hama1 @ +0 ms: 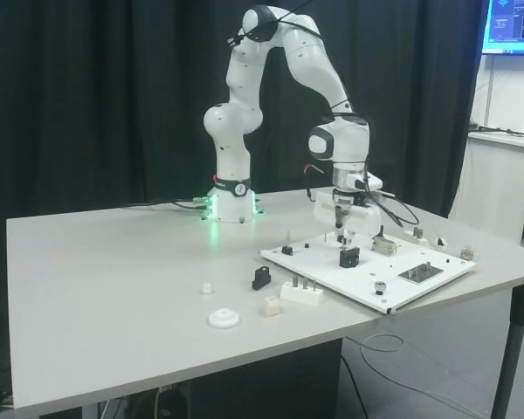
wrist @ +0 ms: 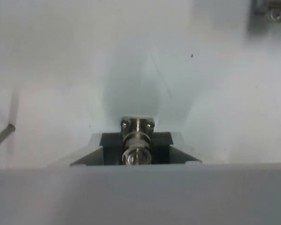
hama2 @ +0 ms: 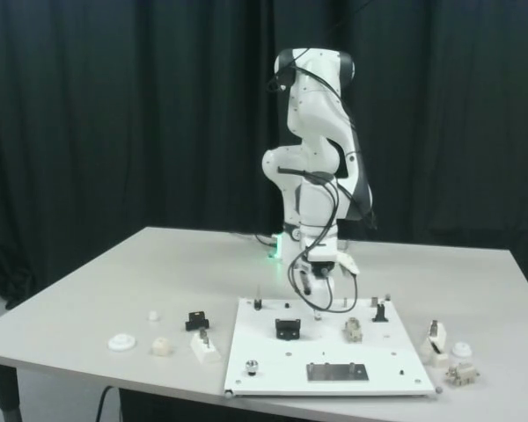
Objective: Insert BNC.
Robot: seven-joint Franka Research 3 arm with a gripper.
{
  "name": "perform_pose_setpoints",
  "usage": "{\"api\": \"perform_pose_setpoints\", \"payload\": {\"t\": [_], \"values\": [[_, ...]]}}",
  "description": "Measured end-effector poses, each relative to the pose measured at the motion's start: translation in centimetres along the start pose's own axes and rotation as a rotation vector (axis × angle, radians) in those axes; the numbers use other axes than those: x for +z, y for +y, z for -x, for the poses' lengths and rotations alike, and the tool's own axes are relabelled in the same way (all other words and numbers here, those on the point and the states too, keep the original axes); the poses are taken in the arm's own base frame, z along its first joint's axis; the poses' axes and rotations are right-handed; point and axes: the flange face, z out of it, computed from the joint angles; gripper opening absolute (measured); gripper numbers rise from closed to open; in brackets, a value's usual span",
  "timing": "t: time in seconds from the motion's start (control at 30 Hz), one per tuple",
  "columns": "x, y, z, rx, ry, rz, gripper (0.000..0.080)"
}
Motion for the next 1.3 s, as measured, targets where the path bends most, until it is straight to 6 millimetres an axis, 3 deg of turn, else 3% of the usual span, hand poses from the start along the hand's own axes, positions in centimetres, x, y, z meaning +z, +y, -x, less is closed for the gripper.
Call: {"api": "perform_pose_setpoints", "payload": {"t": [1.3], "values": [[0.04,0.12,0.18,0.042,0.021,-0.019,0.0121]]}}
